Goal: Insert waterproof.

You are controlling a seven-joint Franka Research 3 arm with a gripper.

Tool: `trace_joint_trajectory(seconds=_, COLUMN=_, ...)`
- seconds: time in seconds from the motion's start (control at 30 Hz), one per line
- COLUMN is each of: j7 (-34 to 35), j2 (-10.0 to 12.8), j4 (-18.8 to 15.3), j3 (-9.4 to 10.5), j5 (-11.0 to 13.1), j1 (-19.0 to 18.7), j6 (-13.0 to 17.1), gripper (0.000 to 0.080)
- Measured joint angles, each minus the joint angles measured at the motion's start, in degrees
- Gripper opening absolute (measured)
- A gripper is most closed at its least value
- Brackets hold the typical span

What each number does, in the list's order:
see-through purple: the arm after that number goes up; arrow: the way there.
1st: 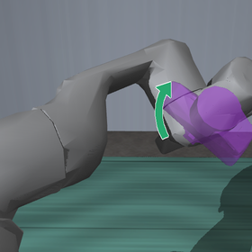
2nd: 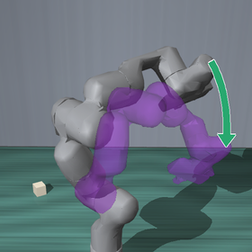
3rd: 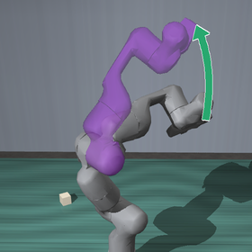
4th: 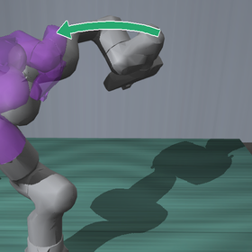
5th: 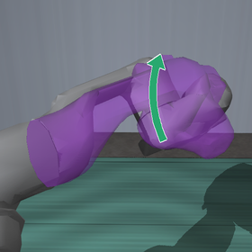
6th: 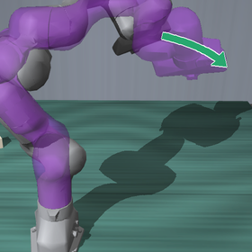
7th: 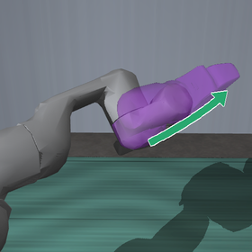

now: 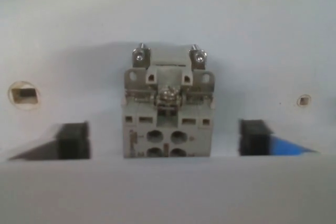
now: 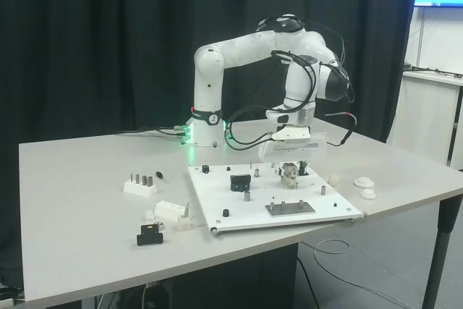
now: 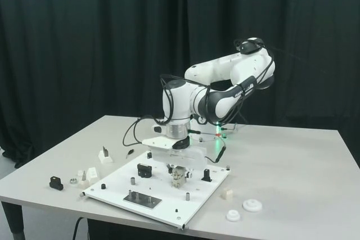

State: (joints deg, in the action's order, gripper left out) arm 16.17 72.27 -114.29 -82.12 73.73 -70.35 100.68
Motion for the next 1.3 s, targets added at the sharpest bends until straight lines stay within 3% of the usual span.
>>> trace_joint_trajectory(seconds=0.03, j7=-0.01, j2=0.0, j4=0.0, j3=0.04, j5=0.0, j1=-0.01, j6=0.03, gripper=0.0597)
trace_joint_trajectory(seconds=0.27, j7=-0.19, j2=0.0, j4=0.0, j3=-0.11, j5=-0.47, j1=-0.19, j6=0.03, gripper=0.0597)
trace_joint_trajectory(seconds=0.3, j7=-0.19, j2=0.0, j4=0.0, j3=-0.18, j5=-0.61, j1=-0.24, j6=0.02, gripper=0.075)
trace_joint_trajectory(seconds=0.37, j7=-0.19, j2=0.0, j4=0.0, j3=-0.41, j5=-0.88, j1=-0.39, j6=-0.08, gripper=0.0789)
trace_joint_trajectory(seconds=0.83, j7=0.62, j2=-0.04, j4=-0.16, j3=-4.2, j5=-3.47, j1=-1.36, j6=-2.85, gripper=0.0799)
trace_joint_trajectory(seconds=1.3, j7=0.68, j2=-0.05, j4=-2.39, j3=-6.79, j5=-3.65, j1=-1.59, j6=-3.08, gripper=0.08)
